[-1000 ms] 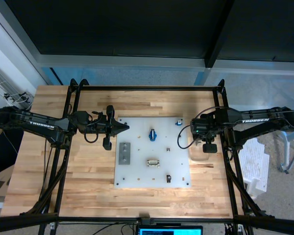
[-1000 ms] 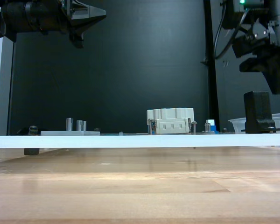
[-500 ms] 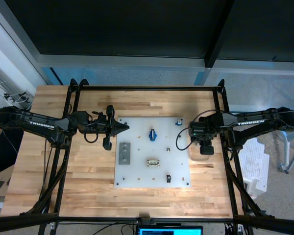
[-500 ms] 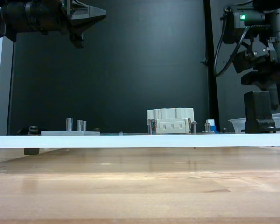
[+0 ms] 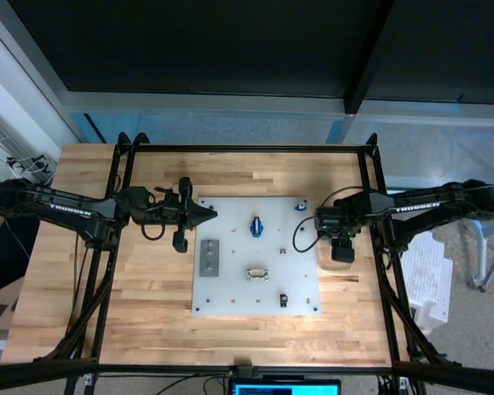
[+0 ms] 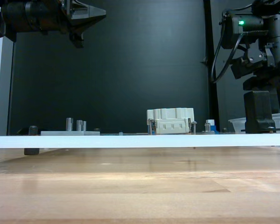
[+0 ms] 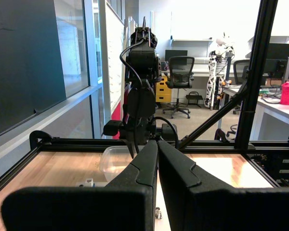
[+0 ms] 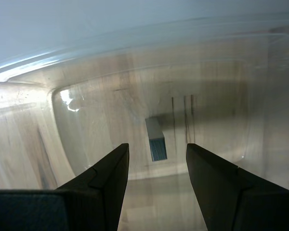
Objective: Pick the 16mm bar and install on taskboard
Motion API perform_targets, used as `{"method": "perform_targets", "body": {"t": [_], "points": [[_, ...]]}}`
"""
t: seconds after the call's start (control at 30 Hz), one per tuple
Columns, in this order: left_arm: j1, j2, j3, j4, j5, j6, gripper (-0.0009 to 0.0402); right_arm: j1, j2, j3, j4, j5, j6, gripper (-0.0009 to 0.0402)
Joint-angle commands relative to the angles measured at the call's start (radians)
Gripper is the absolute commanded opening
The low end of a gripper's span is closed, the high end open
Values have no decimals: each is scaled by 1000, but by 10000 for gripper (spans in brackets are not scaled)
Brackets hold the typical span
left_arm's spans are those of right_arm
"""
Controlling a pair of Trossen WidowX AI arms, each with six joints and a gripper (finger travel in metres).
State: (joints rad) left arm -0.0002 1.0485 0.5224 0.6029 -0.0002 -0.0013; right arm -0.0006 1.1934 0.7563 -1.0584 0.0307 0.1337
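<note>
Hovering right gripper (image 8: 156,145): fingers spread wide, pointing down into the clear plastic tray (image 8: 101,67) at 3 o'clock of the board, one finger on either side of the bar and neither touching it.
16mm bar (image 8: 155,138): short dull grey metal piece lying on the tray floor, between the two fingers.
Taskboard (image 5: 230,290): flat white square plate at the table's centre. A blue knob (image 5: 257,225) sits toward 12 o'clock on it, and a grey rectangular metal block (image 5: 208,257) toward 9 o'clock.
Left gripper (image 5: 204,213): raised above the board's 10 o'clock corner, fingers pressed together, holding nothing.
</note>
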Motion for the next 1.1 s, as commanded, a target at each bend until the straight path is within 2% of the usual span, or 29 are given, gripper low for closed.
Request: {"method": "perform_targets", "body": {"t": [0.03, 0.47, 0.73, 0.87, 1.1], "points": [[0, 0, 0, 0, 0, 0, 0, 1, 10, -9, 12, 6, 12, 167], [0, 0, 0, 0, 0, 0, 0, 7, 13, -62, 80, 3, 124, 169], [0, 0, 0, 0, 0, 0, 0, 9, 13, -79, 84, 5, 124, 169], [0, 0, 0, 0, 0, 0, 0, 9, 13, -79, 81, 30, 139, 169], [0, 0, 0, 0, 0, 0, 0, 9, 13, -79, 82, 30, 138, 169]]}}
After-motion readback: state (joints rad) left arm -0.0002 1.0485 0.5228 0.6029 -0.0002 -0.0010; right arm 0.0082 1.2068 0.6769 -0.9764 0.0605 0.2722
